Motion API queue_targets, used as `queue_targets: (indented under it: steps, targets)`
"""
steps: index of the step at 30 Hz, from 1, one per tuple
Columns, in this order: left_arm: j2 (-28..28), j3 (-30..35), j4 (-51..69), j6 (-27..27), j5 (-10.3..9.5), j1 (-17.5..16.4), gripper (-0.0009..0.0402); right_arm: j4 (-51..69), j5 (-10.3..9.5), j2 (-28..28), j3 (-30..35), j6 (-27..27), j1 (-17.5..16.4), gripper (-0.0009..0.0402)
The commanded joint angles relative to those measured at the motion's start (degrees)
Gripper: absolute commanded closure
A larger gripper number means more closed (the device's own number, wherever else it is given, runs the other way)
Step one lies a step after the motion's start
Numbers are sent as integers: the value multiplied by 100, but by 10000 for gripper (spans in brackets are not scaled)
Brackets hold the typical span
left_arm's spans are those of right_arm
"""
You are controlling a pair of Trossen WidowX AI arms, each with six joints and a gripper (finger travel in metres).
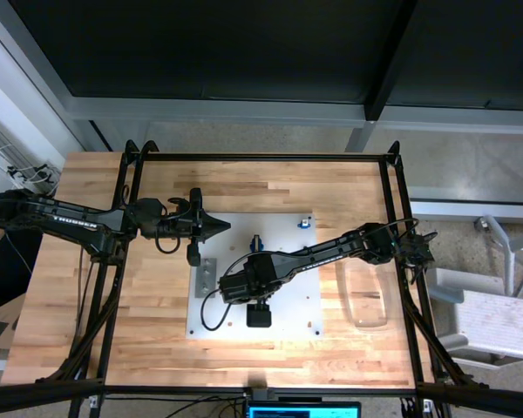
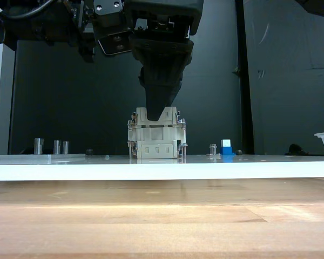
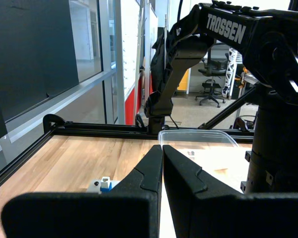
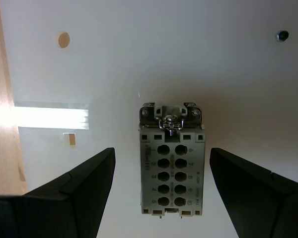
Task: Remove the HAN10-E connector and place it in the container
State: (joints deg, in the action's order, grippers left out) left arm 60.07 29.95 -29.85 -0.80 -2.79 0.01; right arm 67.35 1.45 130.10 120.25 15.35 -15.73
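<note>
Black right gripper (image 4: 161,161) hangs spread wide, its fingers (image 4: 84,183) flanking but not touching the small grey-beige rectangular HAN10-E connector (image 4: 172,168), seated on the white square board (image 4: 228,59). Right of the board lies the clear plastic rectangular container (image 1: 364,296). Left gripper (image 3: 162,163), pressed together, hovers over the board's far-left edge.

Left gripper (image 3: 162,151) fingers pressed together; the container (image 3: 198,132) lies beyond.
</note>
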Motion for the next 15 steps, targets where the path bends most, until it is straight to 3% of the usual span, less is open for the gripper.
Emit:
queue_targets:
  steps: [1,6,15]
  targets:
    - [4,0,0,0,0,-2,393,-37,2,-7,-24,-28,2,126]
    - [2,0,0,0,2,0,393,-39,9,-7,-24,-87,17,139]
    - [2,0,0,0,2,-2,393,-37,4,-7,-37,-136,50,213]
